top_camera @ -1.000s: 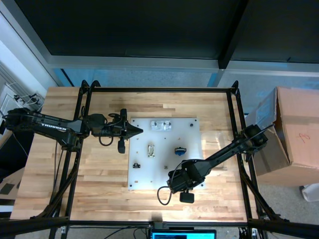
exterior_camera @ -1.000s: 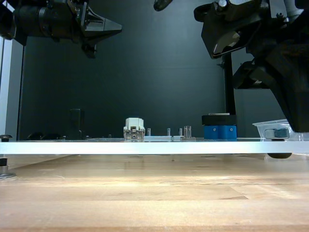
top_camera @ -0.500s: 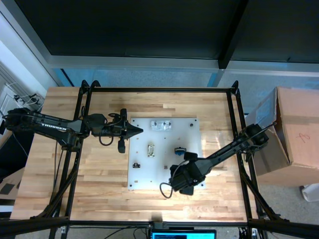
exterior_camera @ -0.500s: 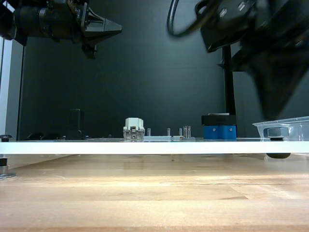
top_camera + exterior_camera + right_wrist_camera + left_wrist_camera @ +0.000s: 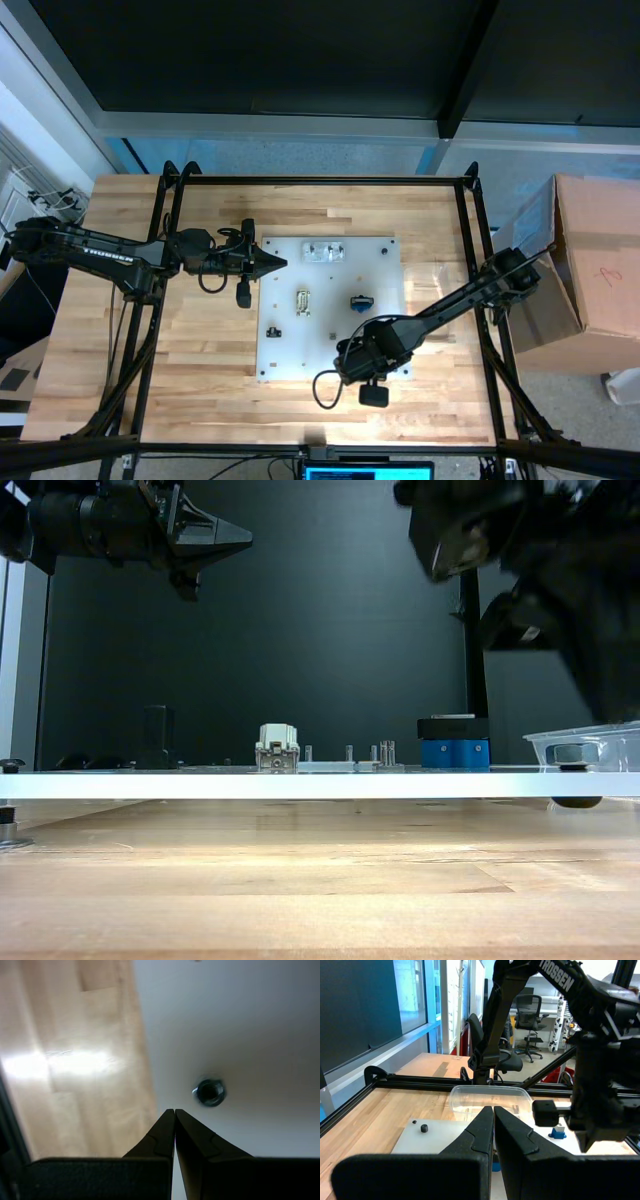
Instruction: Unfasten the M12 nut and place it in the container
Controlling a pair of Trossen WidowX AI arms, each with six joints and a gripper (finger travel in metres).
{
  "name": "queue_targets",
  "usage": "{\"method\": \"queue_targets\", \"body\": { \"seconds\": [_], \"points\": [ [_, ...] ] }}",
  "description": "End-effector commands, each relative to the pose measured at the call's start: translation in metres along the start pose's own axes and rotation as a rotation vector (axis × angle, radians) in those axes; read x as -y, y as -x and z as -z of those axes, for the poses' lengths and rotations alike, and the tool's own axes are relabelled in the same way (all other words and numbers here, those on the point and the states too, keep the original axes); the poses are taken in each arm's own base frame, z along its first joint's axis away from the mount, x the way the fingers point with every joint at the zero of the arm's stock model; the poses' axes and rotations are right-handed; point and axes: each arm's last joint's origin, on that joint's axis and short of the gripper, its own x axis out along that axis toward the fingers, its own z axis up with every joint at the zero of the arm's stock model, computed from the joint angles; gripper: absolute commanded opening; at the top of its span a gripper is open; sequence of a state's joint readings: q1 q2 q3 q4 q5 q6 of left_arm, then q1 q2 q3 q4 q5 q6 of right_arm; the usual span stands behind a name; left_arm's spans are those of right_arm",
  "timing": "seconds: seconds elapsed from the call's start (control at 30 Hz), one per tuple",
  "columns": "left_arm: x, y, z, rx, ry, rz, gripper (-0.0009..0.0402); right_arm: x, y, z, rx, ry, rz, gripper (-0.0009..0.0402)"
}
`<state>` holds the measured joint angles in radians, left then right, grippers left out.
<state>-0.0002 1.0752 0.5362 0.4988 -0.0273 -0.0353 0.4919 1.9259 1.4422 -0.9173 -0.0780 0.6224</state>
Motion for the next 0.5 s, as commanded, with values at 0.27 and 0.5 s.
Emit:
{"method": "queue_targets", "body": {
  "seconds": [0.27,0.5],
  "points": [
    [0.000,0.000,0.000,0.000,0.000,0.000,0.0000,0.004,-0.012,0.004,0.006,0.001,0.009,0.0000],
    [0.000,0.000,0.000,0.000,0.000,0.000,0.0000,0.016,0.001,0.011,0.023,-0.069,0.318,0.0000]
  ]
}}
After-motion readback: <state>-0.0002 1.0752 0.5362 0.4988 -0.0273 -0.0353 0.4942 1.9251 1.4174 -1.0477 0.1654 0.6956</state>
